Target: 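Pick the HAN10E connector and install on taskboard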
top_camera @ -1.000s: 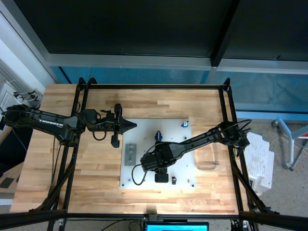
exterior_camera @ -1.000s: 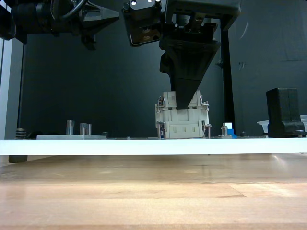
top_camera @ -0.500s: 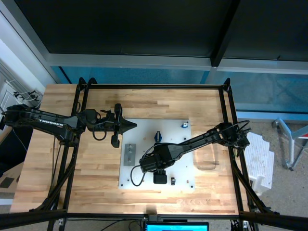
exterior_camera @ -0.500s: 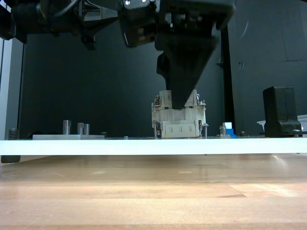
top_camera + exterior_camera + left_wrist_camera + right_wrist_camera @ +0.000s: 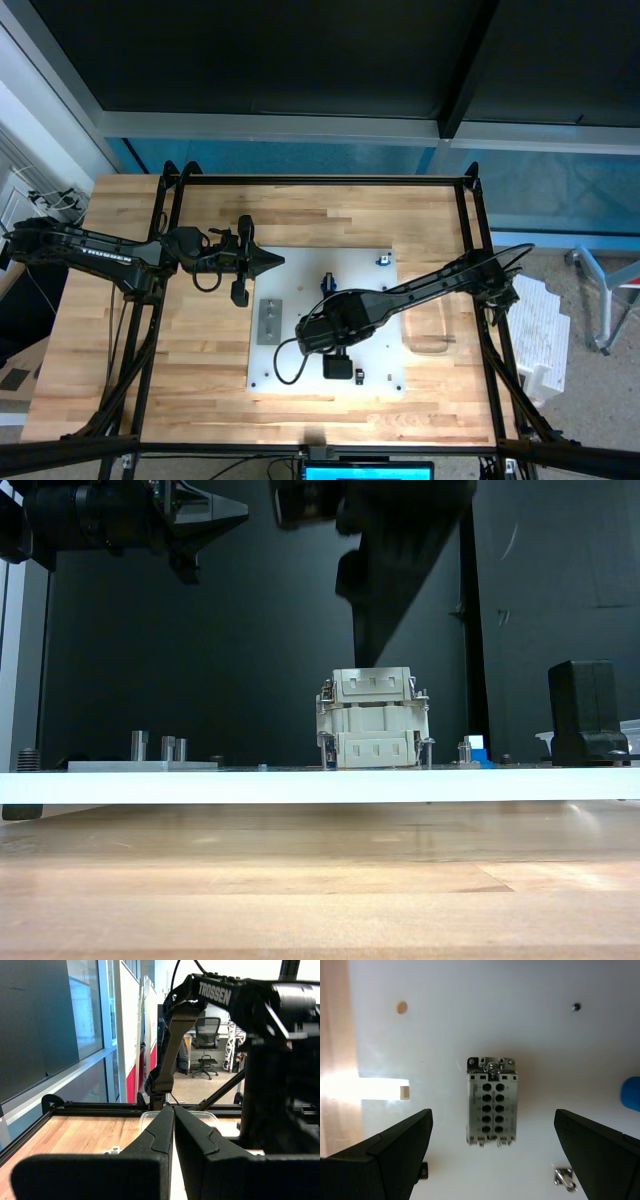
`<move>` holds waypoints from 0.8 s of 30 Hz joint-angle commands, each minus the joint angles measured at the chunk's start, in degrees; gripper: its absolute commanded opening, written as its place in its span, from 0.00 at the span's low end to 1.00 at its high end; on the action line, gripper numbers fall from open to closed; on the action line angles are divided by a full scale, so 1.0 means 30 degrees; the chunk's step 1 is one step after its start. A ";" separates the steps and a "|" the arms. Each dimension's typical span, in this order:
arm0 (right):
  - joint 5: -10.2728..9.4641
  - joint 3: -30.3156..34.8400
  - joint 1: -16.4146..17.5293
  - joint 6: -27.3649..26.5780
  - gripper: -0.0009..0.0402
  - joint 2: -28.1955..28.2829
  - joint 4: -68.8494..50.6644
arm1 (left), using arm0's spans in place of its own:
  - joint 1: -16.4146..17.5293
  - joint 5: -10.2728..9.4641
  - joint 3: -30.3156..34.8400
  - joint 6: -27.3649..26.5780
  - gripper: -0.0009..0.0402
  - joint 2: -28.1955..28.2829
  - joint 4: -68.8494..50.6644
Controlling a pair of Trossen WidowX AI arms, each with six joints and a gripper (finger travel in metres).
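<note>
Connector (image 5: 373,720) stands upright on the board (image 5: 320,785), centre of the low view. Right tool (image 5: 336,362) hangs above it, released, fingers (image 5: 385,1155) spread wide and clear of it. Left tool (image 5: 272,260) is clenched, upper left in the high view, by the board's corner.

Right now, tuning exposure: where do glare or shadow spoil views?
Right wrist view: glare whitens the taskboard beside the HAN10E connector, under the open right claw. Low view: it is silhouetted. Left wrist view: the shut left claw, parked by the taskboard's left edge, is backlit.
</note>
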 commanded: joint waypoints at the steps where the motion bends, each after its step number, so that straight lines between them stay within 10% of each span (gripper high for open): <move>1: 0.0015 0.0015 -0.0015 0.0007 0.84 -0.0372 -0.0364 | 0.0000 0.0000 0.0000 0.0007 0.02 0.0007 0.0007; 24: 0.0022 -0.0117 -0.0350 -0.0437 0.62 -0.1355 -0.0707 | 0.0007 0.0000 0.0000 0.0007 0.02 0.0007 0.0007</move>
